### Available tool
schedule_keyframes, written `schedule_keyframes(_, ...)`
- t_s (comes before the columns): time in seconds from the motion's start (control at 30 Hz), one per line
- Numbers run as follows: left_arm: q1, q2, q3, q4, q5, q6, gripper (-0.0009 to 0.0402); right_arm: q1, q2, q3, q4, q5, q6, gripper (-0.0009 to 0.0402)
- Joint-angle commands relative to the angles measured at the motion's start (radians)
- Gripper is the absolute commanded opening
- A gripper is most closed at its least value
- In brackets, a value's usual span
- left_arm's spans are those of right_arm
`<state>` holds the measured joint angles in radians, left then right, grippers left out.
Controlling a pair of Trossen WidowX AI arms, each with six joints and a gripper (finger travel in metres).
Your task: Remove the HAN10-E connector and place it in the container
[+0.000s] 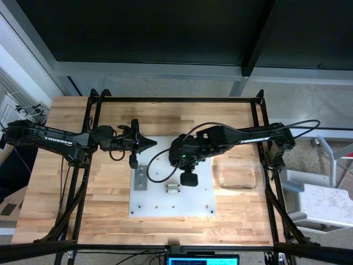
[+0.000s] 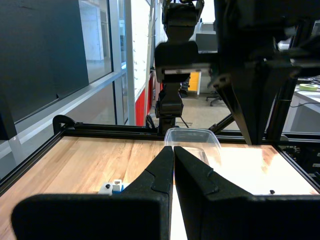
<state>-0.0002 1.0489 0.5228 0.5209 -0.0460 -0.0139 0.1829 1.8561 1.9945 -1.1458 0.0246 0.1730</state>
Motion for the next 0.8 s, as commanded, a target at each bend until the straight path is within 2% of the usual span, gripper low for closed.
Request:
schedule_keyframes(0.03, 0.0, 0.0, 0.0, 0.0, 0.0, 0.0, 0.0, 0.005, 0.054, 0.053, -0.038, 0.003, 0.006, 0.0)
schedule_keyframes(0.23, 0.0, 0.0, 0.0, 0.0, 0.0, 0.0, 0.0, 0.019, 0.127, 0.108, -0.069, 0.002, 0.029, 0.0)
schedule_keyframes(0.67, 0.0, 0.0, 0.0, 0.0, 0.0, 0.0, 0.0, 0.054, 0.2, 0.107, -0.077, 0.008, 0.057, 0.0001)
schedule_keyframes(0.8, 0.0, 0.0, 0.0, 0.0, 0.0, 0.0, 0.0, 0.068, 0.211, 0.107, -0.076, 0.006, 0.046, 0.0023)
